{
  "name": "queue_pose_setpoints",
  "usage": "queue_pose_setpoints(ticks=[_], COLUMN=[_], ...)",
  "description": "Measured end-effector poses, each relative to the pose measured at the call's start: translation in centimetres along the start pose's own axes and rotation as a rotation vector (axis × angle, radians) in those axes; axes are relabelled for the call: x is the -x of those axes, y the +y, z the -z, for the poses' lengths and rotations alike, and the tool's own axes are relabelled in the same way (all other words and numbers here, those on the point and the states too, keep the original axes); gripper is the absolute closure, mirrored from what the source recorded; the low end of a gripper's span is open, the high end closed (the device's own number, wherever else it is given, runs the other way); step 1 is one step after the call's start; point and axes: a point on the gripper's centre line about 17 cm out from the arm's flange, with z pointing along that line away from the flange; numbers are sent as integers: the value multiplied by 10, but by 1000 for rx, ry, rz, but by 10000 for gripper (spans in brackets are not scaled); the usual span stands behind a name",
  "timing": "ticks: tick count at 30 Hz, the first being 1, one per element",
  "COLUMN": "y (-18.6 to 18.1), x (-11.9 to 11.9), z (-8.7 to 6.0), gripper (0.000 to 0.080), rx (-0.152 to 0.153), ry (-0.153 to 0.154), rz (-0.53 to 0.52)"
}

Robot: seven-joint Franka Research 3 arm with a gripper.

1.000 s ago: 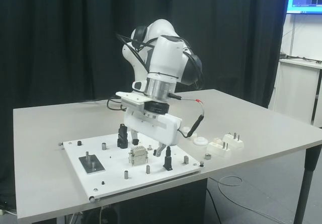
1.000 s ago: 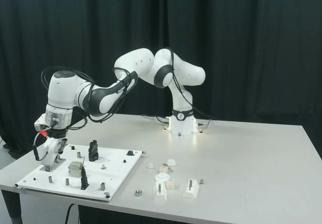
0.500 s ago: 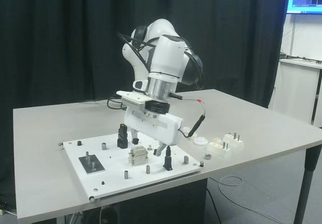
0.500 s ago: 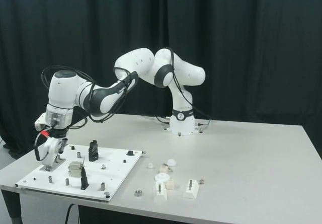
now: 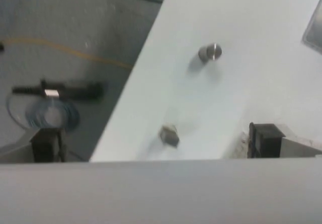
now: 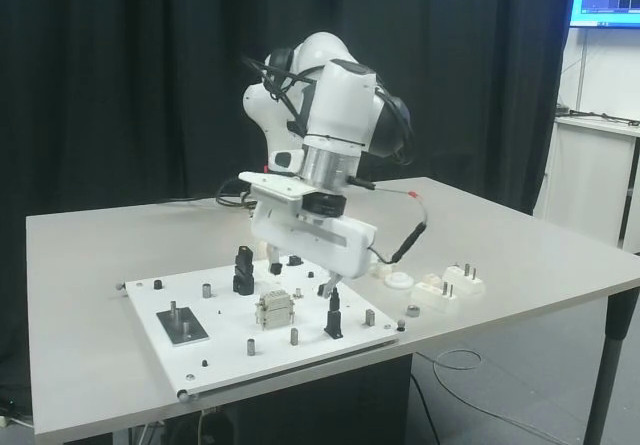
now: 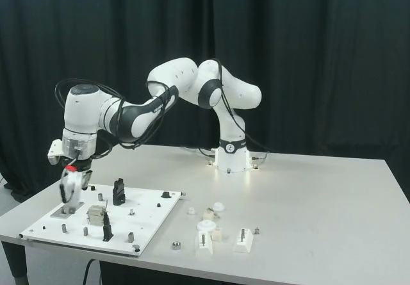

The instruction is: Pick square peg 2.

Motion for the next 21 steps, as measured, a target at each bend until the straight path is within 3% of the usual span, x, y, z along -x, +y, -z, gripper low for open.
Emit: queue_pose_setpoints(ticks=[11,21], y=[-11,-23], x=[45,81], z=[24,37], gripper=[3,3], rx=[43,94], ry=[-75,-101], rz=[105,173])
